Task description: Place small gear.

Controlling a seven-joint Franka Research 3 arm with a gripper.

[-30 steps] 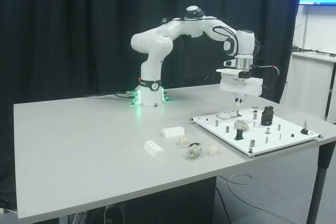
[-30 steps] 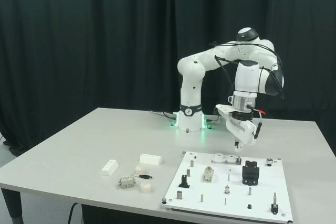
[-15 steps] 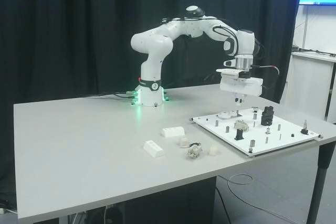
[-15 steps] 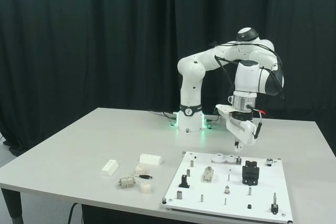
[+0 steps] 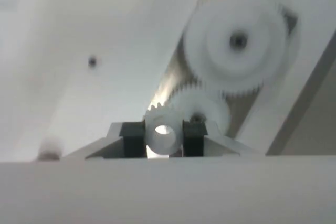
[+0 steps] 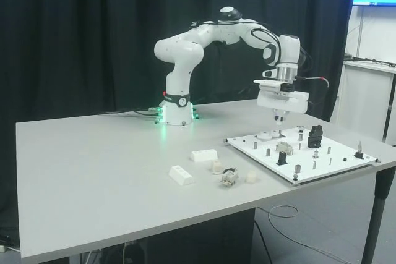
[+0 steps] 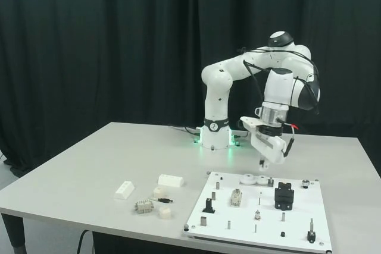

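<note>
Small gear (image 5: 164, 131) sits pinched between the hand's (image 5: 164, 139) black fingers, poised over the white assembly board (image 7: 238, 218) on the grey tabletop (image 6: 93, 165). Below it lie a large gear (image 5: 239, 43) and a medium gear (image 5: 202, 109), apparently meshed, so it likely belongs beside them. The arm (image 7: 238, 66) points the hand downward, above the board's far edge.

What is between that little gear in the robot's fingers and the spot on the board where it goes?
Nothing visible. The small gear is held between the fingers above the white board, close to the two gears already mounted there. Only open air shows beneath it, though its exact seat cannot be made out.
</note>
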